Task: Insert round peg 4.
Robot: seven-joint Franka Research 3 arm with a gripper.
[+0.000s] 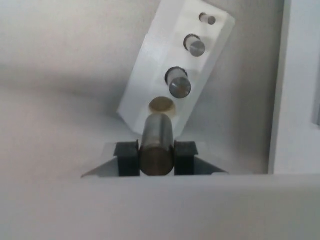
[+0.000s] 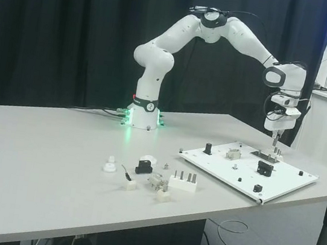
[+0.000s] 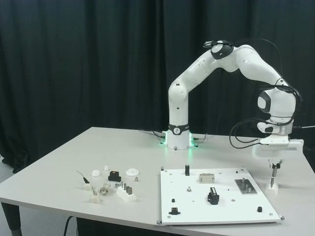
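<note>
My gripper [image 1: 157, 159] is shut on a thick round metal peg [image 1: 157, 136], which stands upright between the black fingers [image 1: 127, 158]. Just below the peg lies a small white peg block [image 1: 150, 60]. Three grey pegs stand in its row of holes, and the widest hole [image 1: 161, 105] at the near end is open. The peg's lower end hangs a little above that hole, not in it. From the second room view, the gripper [image 3: 273, 169] hovers over the block [image 3: 271, 188], which sits on the table beside the white board [image 3: 197, 209]. In the first room view the gripper [image 2: 276, 137] hangs above the board's far side.
The white board [image 2: 283, 183] carries several black and metal fixtures, and its edge [image 1: 295, 85] runs close beside the block. A second white peg holder [image 2: 183, 182] and several small loose parts [image 2: 145, 167] lie further along the table. The arm's base [image 2: 144, 110] glows green.
</note>
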